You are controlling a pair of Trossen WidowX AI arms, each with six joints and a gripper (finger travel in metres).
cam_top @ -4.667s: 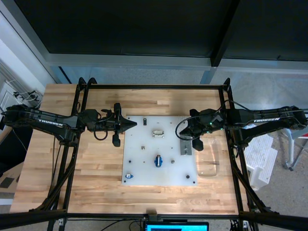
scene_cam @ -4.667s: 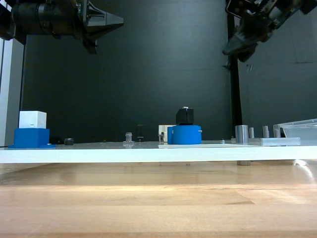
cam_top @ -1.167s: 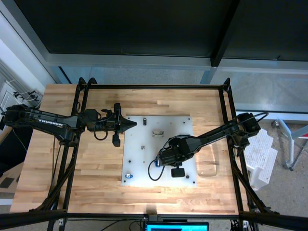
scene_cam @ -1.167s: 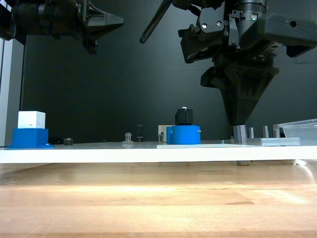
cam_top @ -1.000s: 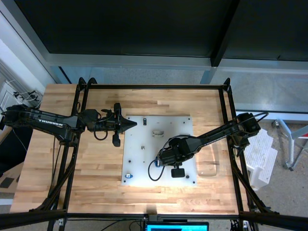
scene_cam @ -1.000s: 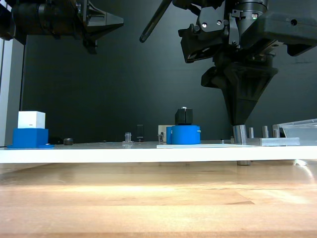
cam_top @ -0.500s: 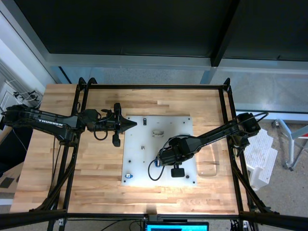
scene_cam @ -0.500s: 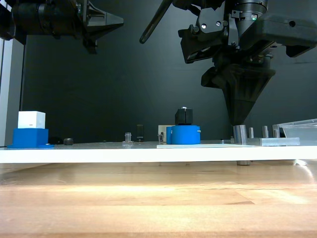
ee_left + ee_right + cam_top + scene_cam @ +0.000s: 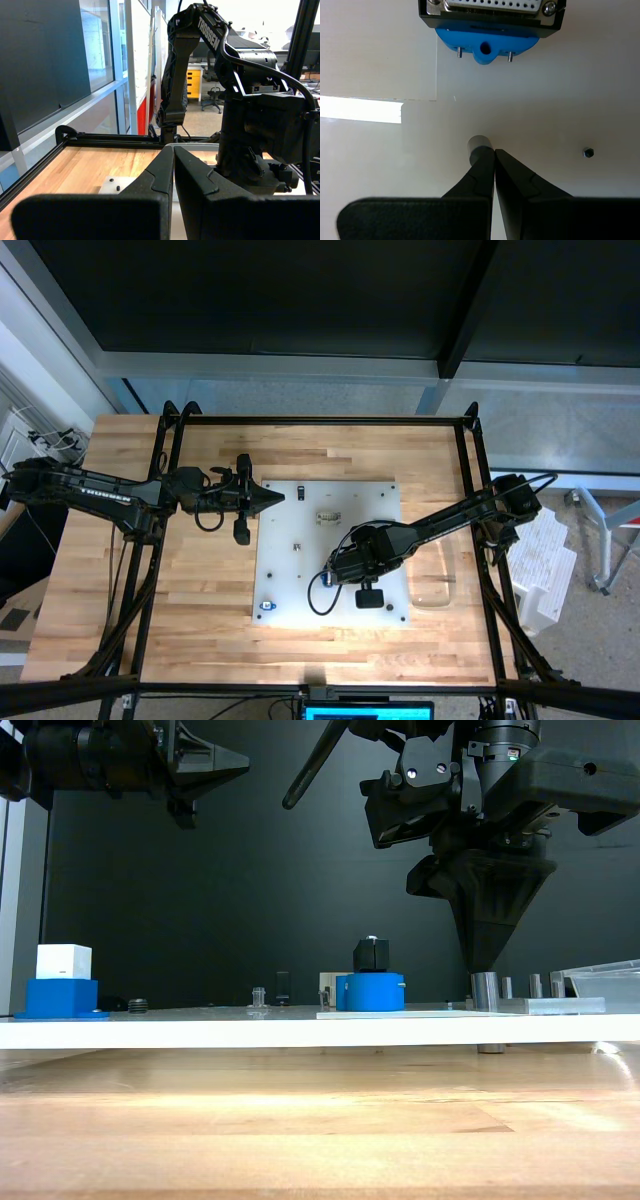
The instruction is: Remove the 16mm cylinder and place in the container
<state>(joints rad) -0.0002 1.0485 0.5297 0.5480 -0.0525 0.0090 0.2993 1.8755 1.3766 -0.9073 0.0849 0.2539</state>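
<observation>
The 16mm cylinder is a short silver peg standing upright on the white board, near its front right. My right gripper points straight down over it, its shut tips just above the peg's top. In the right wrist view the cylinder shows right at the tip of the right gripper, with nothing between the fingers. From above, the right gripper hides the peg. The container, a clear tray, lies beside the board's right edge. My left gripper hangs shut high over the board's left edge.
A blue round fitting with a black top stands left of the peg. A grey block with small pegs lies to its right, in front of the container. A blue-and-white block sits at the board's front left.
Since 4.7 s ago the right arm swung from above the grey block down over the cylinder. Over the last second it has barely moved. The left arm stayed still.
</observation>
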